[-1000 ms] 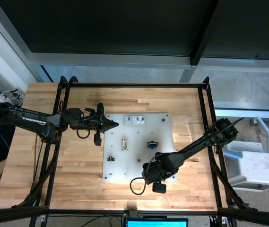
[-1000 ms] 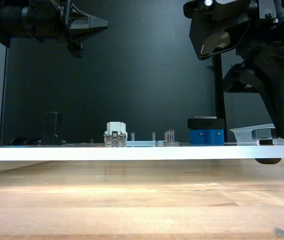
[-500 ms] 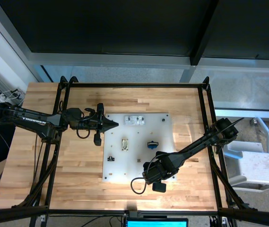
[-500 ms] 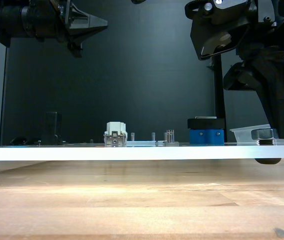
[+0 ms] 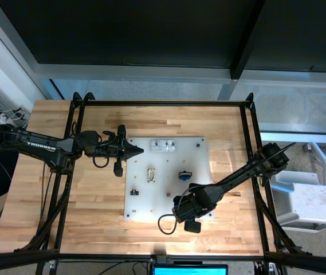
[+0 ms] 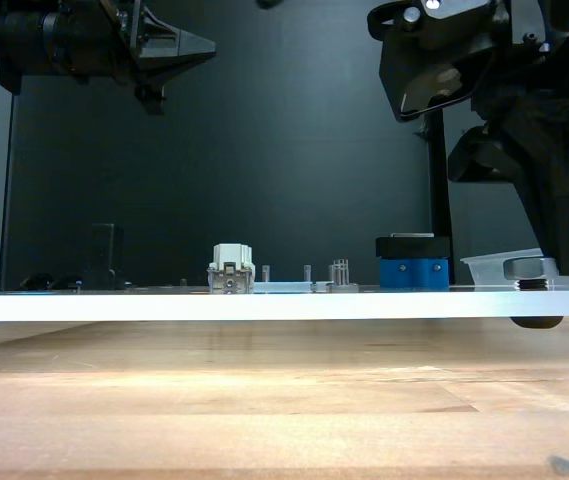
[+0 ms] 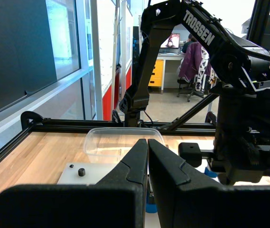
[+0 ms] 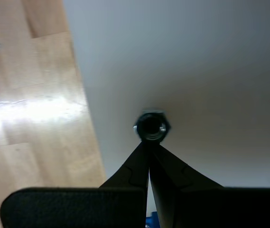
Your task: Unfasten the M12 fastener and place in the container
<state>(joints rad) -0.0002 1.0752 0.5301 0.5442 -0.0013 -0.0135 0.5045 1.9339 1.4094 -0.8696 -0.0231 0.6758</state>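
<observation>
The small silver nut [image 6: 529, 268] sits on top of its black ribbed stud [image 6: 535, 284] at the white board's [image 5: 151, 197] near right edge. My right gripper [image 6: 562, 268] hangs down over it. The right wrist view shows that gripper [image 8: 149, 145] shut, its tips meeting just short of the nut [image 8: 151, 126] with nothing between them. In the high view the right gripper [image 5: 194, 211] hides the nut. The clear container [image 7: 120, 142] stands behind the stud [image 6: 494, 264], and nothing shows inside it. My left gripper [image 5: 137, 150] is shut and raised over the board's far left.
On the board are a blue block [image 6: 413, 265], a white connector [image 6: 231, 272], a small silver post [image 6: 340, 272] and a black knob [image 7: 81, 172]. A black frame [image 5: 163, 103] rims the wooden table [image 5: 94, 229]. A black upright [image 6: 438, 190] stands behind the blue block.
The right gripper has shifted slightly beside the nut, and the nut's faces look a little turned in the low view. The left arm has not moved.
</observation>
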